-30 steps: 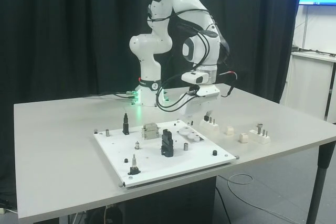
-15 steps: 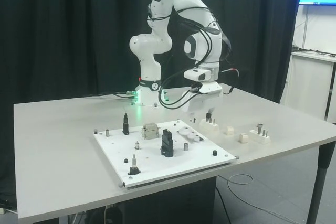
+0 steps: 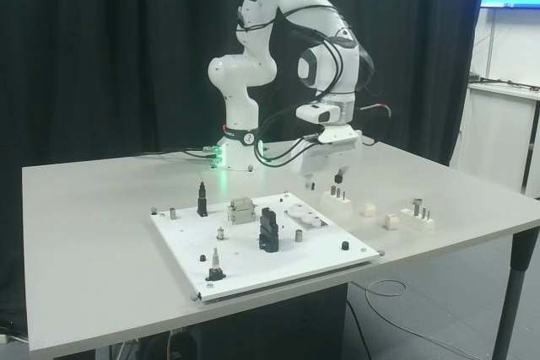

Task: Pick square peg 3.

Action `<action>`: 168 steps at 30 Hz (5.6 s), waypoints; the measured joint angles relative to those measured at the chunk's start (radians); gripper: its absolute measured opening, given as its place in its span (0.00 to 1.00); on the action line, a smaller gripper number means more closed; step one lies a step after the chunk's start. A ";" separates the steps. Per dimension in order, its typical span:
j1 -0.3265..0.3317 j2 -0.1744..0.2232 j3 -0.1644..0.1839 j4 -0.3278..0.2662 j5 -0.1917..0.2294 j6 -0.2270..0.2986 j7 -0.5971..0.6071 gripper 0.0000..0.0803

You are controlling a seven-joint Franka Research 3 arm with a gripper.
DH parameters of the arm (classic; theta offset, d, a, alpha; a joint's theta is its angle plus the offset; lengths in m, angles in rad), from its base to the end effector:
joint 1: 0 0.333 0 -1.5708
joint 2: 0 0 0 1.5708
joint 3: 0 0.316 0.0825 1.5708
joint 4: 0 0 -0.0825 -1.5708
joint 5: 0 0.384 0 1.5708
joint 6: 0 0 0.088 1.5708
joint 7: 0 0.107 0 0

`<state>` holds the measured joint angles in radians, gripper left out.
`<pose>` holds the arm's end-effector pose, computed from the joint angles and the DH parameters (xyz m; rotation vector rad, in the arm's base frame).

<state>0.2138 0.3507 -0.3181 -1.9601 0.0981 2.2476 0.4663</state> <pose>0.6047 -0.0529 0.3009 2.9540 -0.9431 -0.0565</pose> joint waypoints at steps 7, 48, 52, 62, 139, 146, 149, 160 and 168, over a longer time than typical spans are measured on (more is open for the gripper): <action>0.005 -0.002 0.000 0.015 -0.002 -0.019 -0.017 1.00; 0.064 -0.081 0.006 0.003 -0.010 -0.213 -0.022 1.00; 0.076 -0.102 0.007 -0.020 -0.010 -0.213 -0.015 1.00; 0.104 -0.149 0.008 -0.083 -0.010 -0.200 0.024 1.00; 0.266 -0.242 0.024 -0.528 -0.008 0.256 0.205 1.00; 0.266 -0.218 0.031 -0.530 0.005 0.272 0.205 1.00; 0.266 -0.210 0.037 -0.533 0.015 0.279 0.205 1.00; 0.266 -0.193 0.054 -0.550 0.032 0.303 0.205 1.00; 0.266 -0.176 0.064 -0.552 0.048 0.317 0.205 1.00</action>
<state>0.4796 0.1750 -0.2545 -2.5119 0.1461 2.5648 0.6718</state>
